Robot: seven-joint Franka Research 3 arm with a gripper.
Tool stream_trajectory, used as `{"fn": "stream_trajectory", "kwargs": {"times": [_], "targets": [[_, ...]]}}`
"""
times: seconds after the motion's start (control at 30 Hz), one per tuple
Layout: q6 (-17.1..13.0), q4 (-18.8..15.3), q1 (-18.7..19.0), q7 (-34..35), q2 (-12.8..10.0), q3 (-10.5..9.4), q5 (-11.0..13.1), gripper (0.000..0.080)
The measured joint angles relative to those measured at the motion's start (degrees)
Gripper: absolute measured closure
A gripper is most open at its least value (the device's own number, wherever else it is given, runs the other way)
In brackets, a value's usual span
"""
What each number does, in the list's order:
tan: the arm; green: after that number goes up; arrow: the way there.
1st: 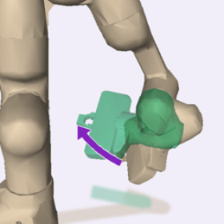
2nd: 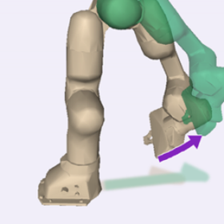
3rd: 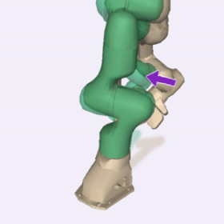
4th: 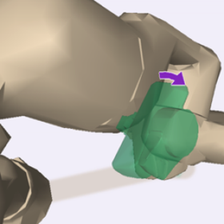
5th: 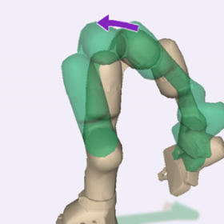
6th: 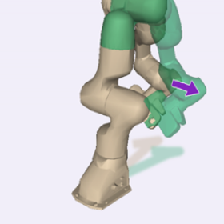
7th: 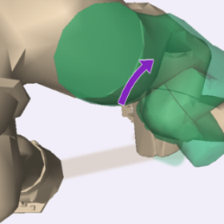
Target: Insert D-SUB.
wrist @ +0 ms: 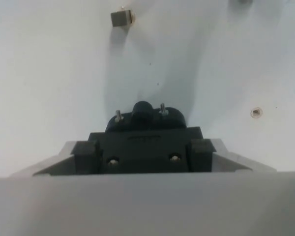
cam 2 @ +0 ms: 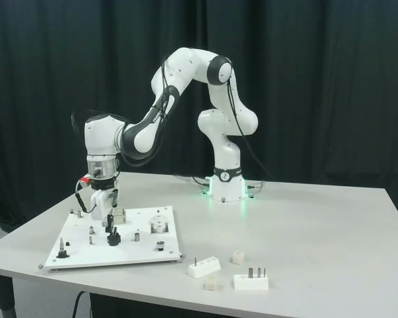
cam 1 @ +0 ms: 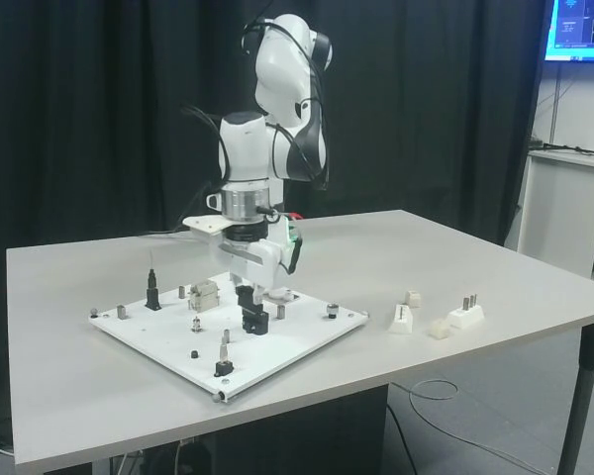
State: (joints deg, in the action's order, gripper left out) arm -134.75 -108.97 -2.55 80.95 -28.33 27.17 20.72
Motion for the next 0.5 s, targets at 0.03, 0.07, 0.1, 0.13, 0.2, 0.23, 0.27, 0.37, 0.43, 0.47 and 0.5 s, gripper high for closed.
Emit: {"fn": "stream_trajectory", "kwargs": {"times": [0.03, 0.07, 0.1, 0.13, 0.2, 0.23, 0.27, 0.37, 0.43, 0.47, 0.5], "targets": [[0.0, 0.0, 0.0, 0.0, -0.1, 0.01, 0.0, 0.0414], [0.0, 0.0, 0.0, 0.0, -0.1, 0.01, 0.0, 0.0414], [0.0, 0.1, 0.0, 0.0, -0.2, 0.02, 0.0, 0.0414], [0.0, 0.1, 0.0, 0.0, -0.2, 0.02, 0.0, 0.0414], [0.0, 0.1, 0.0, 0.0, -0.2, 0.02, 0.0, 0.0414], [0.1, 0.1, 0.0, 0.0, -0.2, 0.02, 0.1, 0.0414], [0.1, 0.2, 0.0, 0.0, -0.2, 0.02, 0.1, 0.0414], [0.4, 0.3, 0.1, 0.0, -0.2, -0.01, 0.1, 0.0414], [0.7, 0.5, 0.2, 0.0, -0.2, -0.01, 0.1, 0.0414], [0.9, 0.6, 0.2, 0.0, -0.2, -0.01, 0.1, 0.0414], [1.1, 0.7, 0.2, 0.0, -0.2, -0.01, 0.1, 0.0414]]}}
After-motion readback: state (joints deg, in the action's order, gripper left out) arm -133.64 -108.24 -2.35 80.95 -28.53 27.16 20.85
